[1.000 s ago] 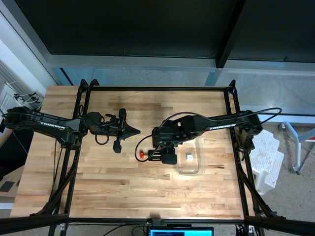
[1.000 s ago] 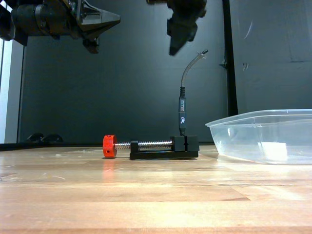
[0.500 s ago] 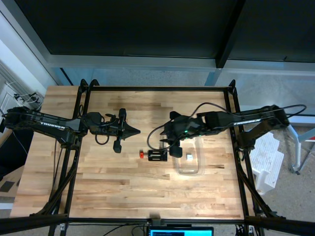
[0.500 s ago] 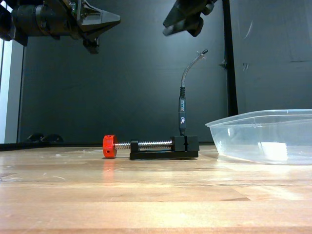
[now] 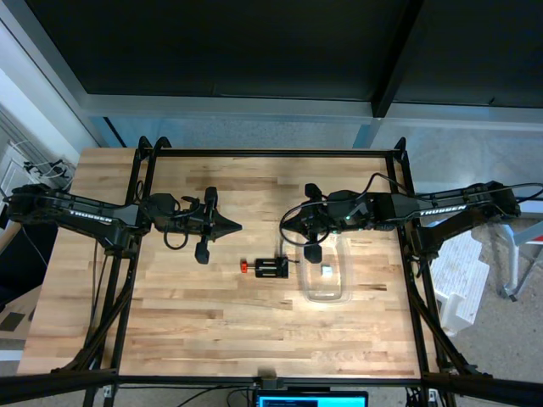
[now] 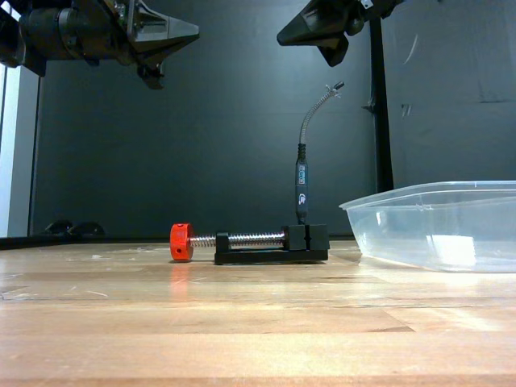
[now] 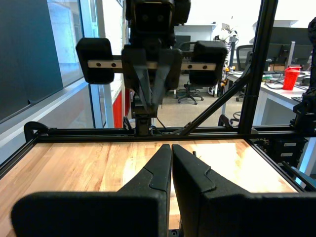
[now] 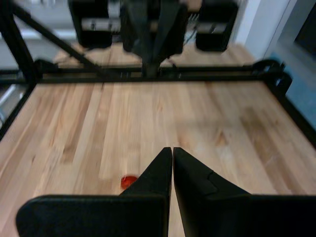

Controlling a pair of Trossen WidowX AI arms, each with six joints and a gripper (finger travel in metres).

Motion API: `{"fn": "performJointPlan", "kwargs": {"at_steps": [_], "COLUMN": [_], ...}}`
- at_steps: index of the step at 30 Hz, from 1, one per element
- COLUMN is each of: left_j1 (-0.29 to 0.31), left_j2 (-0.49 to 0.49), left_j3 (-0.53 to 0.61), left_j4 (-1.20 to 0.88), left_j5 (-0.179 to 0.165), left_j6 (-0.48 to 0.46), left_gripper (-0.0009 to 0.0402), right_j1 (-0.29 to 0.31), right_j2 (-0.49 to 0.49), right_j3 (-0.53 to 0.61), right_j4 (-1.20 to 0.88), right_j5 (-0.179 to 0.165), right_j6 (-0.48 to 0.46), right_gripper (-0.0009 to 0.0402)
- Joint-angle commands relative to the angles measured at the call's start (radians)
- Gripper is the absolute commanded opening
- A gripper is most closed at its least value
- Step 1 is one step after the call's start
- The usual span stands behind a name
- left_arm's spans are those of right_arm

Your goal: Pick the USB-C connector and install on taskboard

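Note:
The taskboard (image 5: 271, 269) is a small black block lying mid-table, with an orange-red knob (image 6: 181, 241) on a threaded rod at its left end. The USB-C connector (image 6: 301, 184) stands upright in the block's right end, its braided cable (image 6: 316, 106) curving up and ending free. My right gripper (image 5: 286, 223) hovers high above and behind the block, shut on nothing and pointing left; its wrist view shows the shut fingertips (image 8: 172, 149) with the knob (image 8: 129, 181) below them. My left gripper (image 5: 237, 226) is parked high at the left, shut and empty (image 7: 171, 146).
A clear plastic tray (image 5: 339, 292) lies just right of the block, with a small white piece (image 5: 325, 270) inside. The black frame rails (image 5: 271, 153) border the wooden table at the back and sides.
My right gripper has lifted off the block and drawn back to the right, swinging from pointing down to level. The connector stays standing in the block. The left arm has not moved.

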Motion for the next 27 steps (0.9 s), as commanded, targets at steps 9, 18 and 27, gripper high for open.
{"fn": "performJointPlan", "kwargs": {"at_steps": [9,18,27], "left_j1": [0.000,0.000,0.000], "left_j2": [0.000,0.000,0.000], "left_j3": [0.000,0.000,0.000], "left_j4": [0.000,0.000,0.000], "left_j5": [0.000,0.000,0.000], "left_j6": [0.000,0.000,0.000], "left_gripper": [0.0000,0.0000,0.0000], "right_j1": [-0.017,-0.026,-0.056], "right_j2": [-0.105,-0.190,-0.214], "right_j3": [-0.196,-0.365,-0.442], "right_j4": [0.269,0.529,0.624], "right_j5": [-0.058,-0.093,-0.162], "right_j6": [-0.026,-0.030,-0.006], "right_gripper": [0.0000,0.0000,0.0000]}}
